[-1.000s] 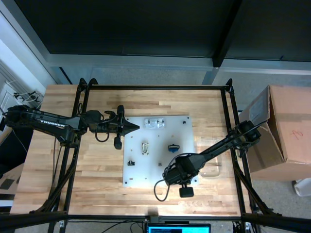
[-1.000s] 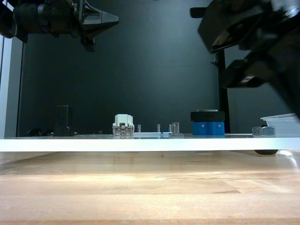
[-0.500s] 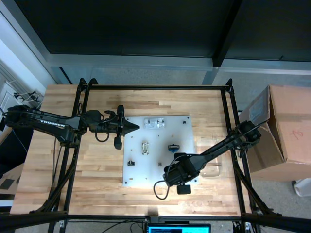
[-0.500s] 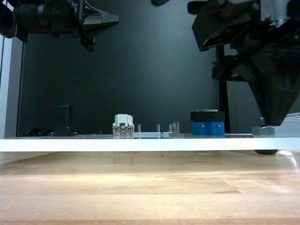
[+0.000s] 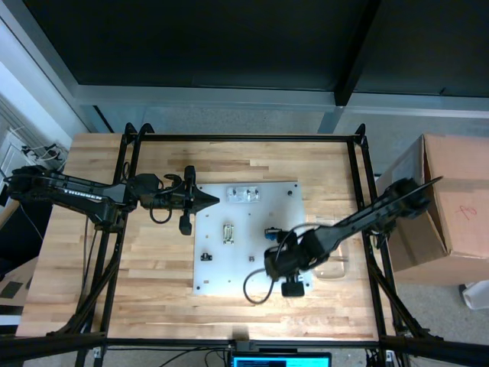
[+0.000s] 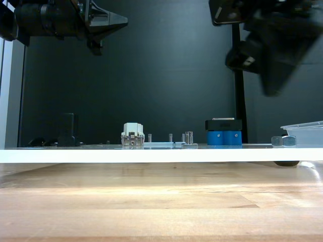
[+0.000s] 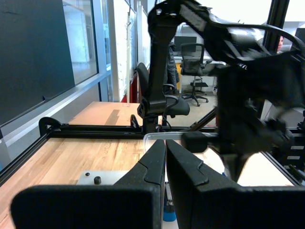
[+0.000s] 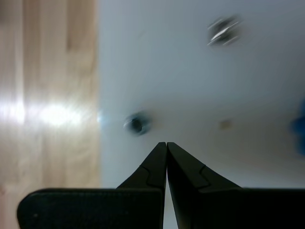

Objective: Pick the M12 nut and place it on its threads and fasten

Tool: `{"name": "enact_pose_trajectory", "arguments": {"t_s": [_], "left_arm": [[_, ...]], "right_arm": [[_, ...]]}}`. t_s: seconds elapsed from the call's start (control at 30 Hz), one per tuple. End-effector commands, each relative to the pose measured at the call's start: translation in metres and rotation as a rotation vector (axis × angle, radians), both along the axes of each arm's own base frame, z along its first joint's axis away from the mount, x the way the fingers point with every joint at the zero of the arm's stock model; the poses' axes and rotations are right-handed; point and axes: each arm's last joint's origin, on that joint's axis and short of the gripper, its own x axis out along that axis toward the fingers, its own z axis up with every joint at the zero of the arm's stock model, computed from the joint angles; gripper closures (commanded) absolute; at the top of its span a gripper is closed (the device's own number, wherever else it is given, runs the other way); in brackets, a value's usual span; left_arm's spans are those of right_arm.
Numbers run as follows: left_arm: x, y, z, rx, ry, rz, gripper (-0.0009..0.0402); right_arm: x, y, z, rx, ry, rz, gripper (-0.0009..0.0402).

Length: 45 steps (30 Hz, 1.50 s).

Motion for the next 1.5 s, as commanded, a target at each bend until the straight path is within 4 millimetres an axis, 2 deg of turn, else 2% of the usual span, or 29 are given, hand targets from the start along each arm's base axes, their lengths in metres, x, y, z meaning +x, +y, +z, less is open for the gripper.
{"name": "enact_pose_trajectory", "arguments": {"t_s": [0.03,0.27,0.5,0.7,0.93,1.07,1.5], "left_arm": [[0.0,0.0,0.0,0.0,0.0,0.0,0.0393],[0.0,0.0,0.0,0.0,0.0,0.0,0.0393],[0.0,0.0,0.0,0.0,0.0,0.0,0.0393],[0.0,0.0,0.0,0.0,0.0,0.0,0.0393],[0.0,0.0,0.0,0.0,0.0,0.0,0.0393],[0.0,0.0,0.0,0.0,0.0,0.0,0.0393],[0.0,0.0,0.0,0.0,0.0,0.0,0.0393]], "right_arm": [[-0.008,-0.026,0.015,0.038,-0.142,-0.024,0.0394],[-0.036,-0.087,0.048,0.052,-0.525,-0.079,0.0393],[-0.075,-0.125,0.064,0.046,-0.876,-0.12,0.0394],[-0.098,-0.134,0.061,0.012,-1.114,-0.107,0.0394],[-0.11,-0.144,0.044,0.039,-1.25,-0.094,0.0394],[-0.111,-0.144,0.037,0.039,-1.252,-0.097,0.0394],[-0.111,-0.144,0.037,0.034,-1.257,-0.1,0.0393]]}}
